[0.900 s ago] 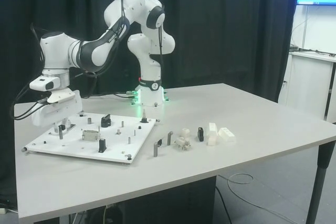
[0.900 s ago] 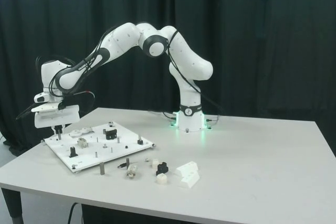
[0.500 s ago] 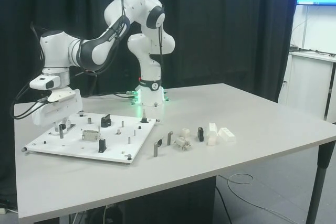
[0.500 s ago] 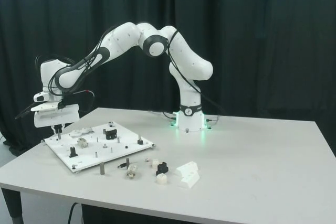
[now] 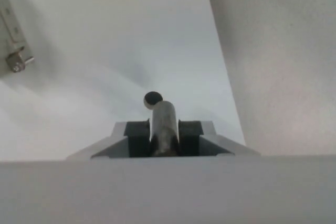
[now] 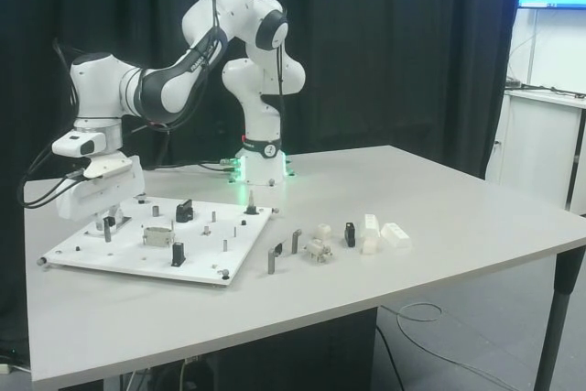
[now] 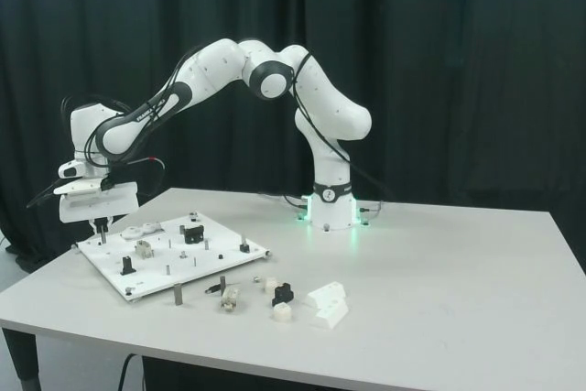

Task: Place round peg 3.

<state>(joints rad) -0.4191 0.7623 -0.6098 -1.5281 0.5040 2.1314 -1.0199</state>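
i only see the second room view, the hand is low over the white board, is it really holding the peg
Observer: Yes. In the wrist view the hand is shut on round peg 3, which is gripped between its fingers.
Operator: is it in its hole yet
Observer: Not yet. The round hole shows open, right beside the peg's tip.
Operator: how near the edge is that hole
Observer: Close to the edge of the white board, with the grey table just beyond.
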